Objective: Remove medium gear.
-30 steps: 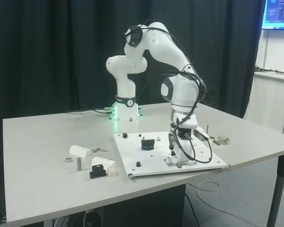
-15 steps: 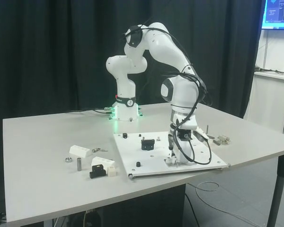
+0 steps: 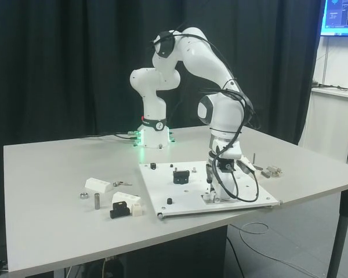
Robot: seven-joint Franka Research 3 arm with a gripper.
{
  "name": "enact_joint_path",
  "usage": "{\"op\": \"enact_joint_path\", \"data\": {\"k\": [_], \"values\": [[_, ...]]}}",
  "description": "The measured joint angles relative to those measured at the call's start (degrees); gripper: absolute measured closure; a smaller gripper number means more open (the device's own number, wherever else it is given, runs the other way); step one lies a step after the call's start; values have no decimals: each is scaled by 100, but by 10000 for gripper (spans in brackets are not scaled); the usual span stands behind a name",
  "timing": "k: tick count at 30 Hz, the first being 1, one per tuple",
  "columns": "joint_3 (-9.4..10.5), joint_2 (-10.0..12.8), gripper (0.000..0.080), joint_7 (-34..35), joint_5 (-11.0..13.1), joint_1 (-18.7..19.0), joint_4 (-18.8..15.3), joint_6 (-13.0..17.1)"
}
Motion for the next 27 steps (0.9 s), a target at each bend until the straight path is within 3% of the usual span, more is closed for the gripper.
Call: {"op": "enact_joint_path", "data": {"k": [14,27], "values": [[-17,-37,406,5,0,13,9,-54],[-97,-390,406,75,-8,137,31,-552]]}}
